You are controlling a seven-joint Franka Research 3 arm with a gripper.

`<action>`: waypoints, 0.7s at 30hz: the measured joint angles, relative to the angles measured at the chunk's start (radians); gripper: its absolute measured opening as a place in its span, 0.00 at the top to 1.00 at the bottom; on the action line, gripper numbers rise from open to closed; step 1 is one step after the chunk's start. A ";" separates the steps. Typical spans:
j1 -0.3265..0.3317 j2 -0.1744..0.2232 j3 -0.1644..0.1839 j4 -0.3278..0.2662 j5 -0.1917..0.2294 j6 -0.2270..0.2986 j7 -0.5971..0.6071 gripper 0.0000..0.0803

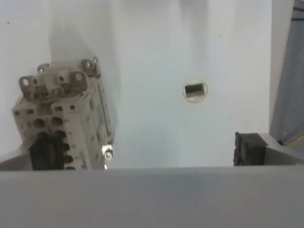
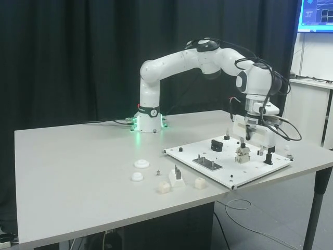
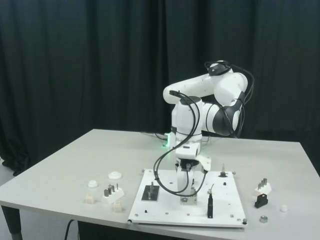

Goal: Insert waterproof.

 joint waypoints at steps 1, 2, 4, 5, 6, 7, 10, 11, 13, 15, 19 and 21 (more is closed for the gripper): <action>0.000 0.000 0.002 0.000 0.000 0.001 0.000 0.00; 0.000 0.000 0.005 0.000 0.000 0.004 0.000 0.00; -0.001 0.000 0.010 0.000 0.000 0.007 0.000 0.00; -0.001 0.000 0.010 0.000 0.000 0.008 0.000 0.00; -0.001 0.000 0.010 0.000 0.000 0.008 -0.001 0.00; -0.001 0.000 0.010 0.000 0.000 0.008 -0.002 0.00; -0.001 0.000 0.010 0.001 0.000 0.009 -0.005 0.00; -0.001 0.000 0.010 0.001 0.000 0.010 -0.005 0.00; 0.000 0.000 0.010 0.001 0.000 0.011 -0.005 0.00; 0.000 0.000 0.010 0.001 0.000 0.012 -0.005 0.00; 0.001 0.000 0.009 0.001 -0.002 0.013 -0.006 0.00; 0.002 0.000 0.008 0.001 -0.004 0.013 -0.006 0.00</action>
